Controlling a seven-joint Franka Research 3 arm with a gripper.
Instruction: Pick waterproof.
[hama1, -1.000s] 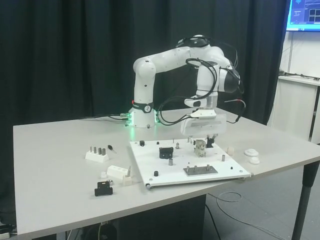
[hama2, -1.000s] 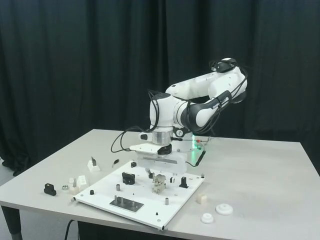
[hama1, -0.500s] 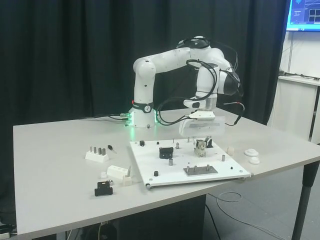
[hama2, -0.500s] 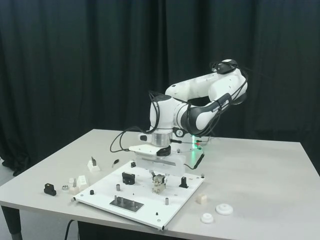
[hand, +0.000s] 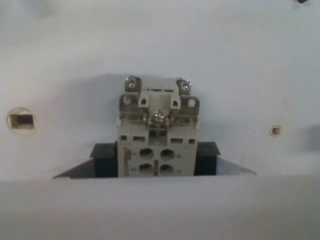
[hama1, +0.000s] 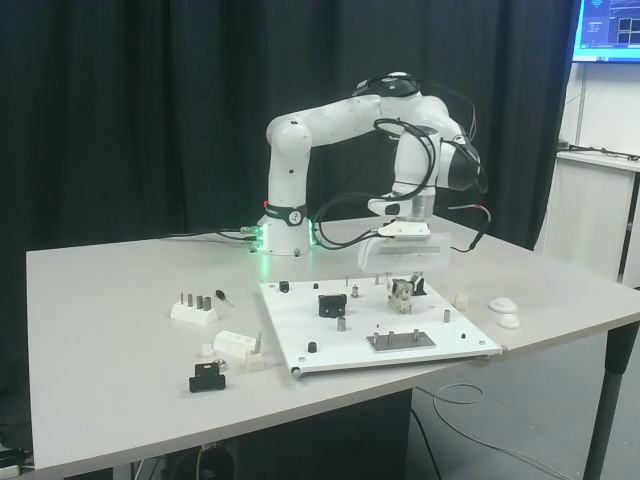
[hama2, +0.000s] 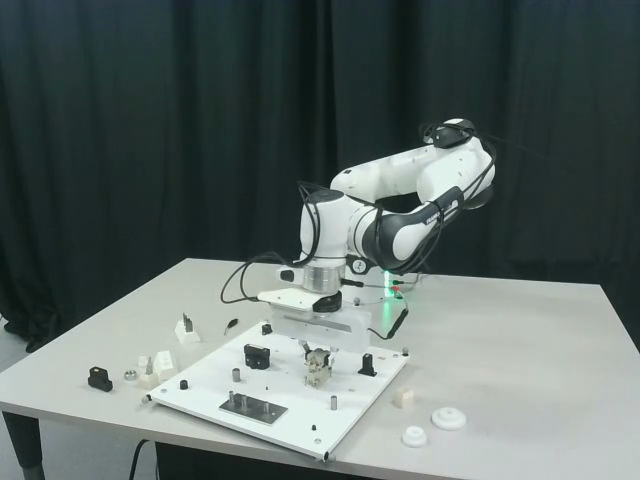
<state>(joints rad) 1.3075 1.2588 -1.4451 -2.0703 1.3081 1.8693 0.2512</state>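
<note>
Lower your hand (hama1: 404, 283) straight and keep it centred, so both sides meet the waterproof connector (hand: 157, 132) evenly before you squeeze. The connector stands upright on the white board (hama1: 300, 325), near the board's middle and toward its far edge, directly beneath the hand. You cannot tell whether the hand is open or closed.

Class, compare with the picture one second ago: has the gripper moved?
Yes. The gripper has come down toward the connector on the white board, which stayed put.
</note>
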